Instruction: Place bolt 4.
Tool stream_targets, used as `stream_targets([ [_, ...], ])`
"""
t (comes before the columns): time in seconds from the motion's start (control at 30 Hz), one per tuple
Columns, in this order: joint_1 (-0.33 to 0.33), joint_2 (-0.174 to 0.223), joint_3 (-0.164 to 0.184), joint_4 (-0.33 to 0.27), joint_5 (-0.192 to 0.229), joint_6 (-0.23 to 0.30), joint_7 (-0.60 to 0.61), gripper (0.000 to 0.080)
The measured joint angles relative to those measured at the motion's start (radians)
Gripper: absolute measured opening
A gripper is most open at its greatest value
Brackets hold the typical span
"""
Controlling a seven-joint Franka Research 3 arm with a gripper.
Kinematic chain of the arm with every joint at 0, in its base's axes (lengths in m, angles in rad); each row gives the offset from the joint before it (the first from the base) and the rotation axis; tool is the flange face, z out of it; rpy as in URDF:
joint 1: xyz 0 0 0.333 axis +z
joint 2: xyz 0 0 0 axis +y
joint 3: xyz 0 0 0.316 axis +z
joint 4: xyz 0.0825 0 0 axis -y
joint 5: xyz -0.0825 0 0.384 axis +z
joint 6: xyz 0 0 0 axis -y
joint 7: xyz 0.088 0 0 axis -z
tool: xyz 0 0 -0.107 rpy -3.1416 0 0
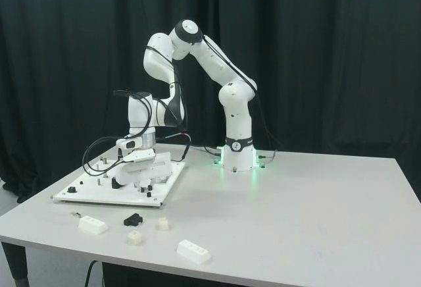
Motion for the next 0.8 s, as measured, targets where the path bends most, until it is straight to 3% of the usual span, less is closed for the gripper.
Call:
stream_targets([
  [0.8,0.006,0.0,0.033,0.017,0.047,-0.044,-0.006,0.0242],
])
